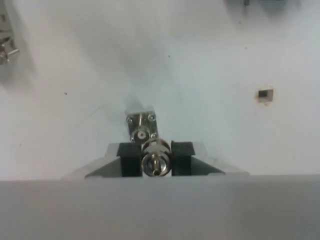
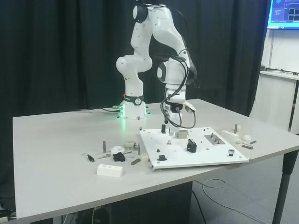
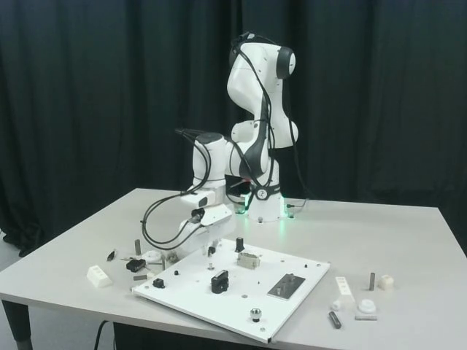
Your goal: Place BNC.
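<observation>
- Two black fingers point(image 1: 129, 158) of the gripper point(image 1: 156, 159) squeezed shut on a metal BNC plug point(image 1: 156, 161), one on each side.
- Held upright, just above a small square BNC socket point(image 1: 142, 127) with a screw at each corner.
- Plug and socket very close, but cannot tell if touching.
- Socket fixed on the white board point(image 2: 205, 158), near the board's back edge.
- Gripper point(image 2: 167, 125) low over that board, white arm point(image 2: 140, 44) bent high above it.
- On the same board: a grey metal plate point(image 3: 287, 285), a black block point(image 3: 219, 281) and a small black knob point(image 3: 255, 314).
- Beside the board on the grey table point(image 2: 51, 140): a white block with holes point(image 2: 110, 170), plus other small loose parts.
- Green light point(image 2: 122, 111) glowing at the arm's base.
- Black curtain point(image 3: 87, 87) behind everything.
</observation>
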